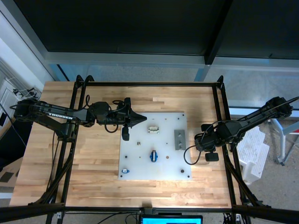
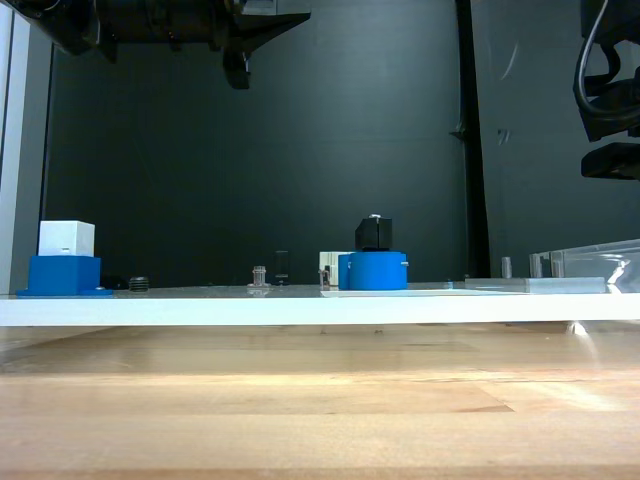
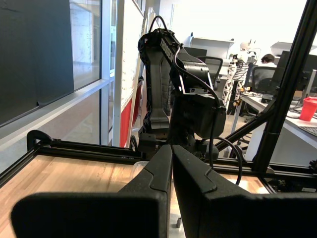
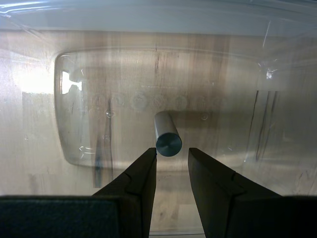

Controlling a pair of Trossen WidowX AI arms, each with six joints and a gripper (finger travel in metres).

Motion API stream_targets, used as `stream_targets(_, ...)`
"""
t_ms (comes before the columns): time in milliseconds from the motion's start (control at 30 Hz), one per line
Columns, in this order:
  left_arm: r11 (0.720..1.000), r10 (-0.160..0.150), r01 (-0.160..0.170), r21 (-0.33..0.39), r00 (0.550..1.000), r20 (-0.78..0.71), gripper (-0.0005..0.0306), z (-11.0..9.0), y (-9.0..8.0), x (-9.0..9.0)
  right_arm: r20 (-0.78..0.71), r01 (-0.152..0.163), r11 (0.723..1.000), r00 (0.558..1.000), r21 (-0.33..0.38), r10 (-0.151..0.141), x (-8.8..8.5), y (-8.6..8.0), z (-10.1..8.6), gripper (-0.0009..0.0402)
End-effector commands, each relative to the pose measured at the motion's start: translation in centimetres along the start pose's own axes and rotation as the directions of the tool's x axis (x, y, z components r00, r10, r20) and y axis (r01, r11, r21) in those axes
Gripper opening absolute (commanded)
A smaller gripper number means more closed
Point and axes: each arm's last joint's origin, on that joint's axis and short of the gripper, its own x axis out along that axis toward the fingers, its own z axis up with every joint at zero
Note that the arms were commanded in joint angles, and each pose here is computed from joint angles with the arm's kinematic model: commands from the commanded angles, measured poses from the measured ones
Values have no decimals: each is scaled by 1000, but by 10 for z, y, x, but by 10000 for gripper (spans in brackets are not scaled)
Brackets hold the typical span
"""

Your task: Pick the 16mm cylinder and install on the taskboard

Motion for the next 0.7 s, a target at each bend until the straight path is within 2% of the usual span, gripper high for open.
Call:
stream_targets(33, 1000, 0, 0, 0, 1000, 0, 0, 0, 0, 0, 1, 0, 1000, 1000, -4, 0, 0, 0, 0, 87)
stream_targets(700, 1000, 0, 0, 0, 1000, 0, 0, 0, 0, 0, 1, -1, 1000, 1000, -11, 1, 2, 2, 0, 87)
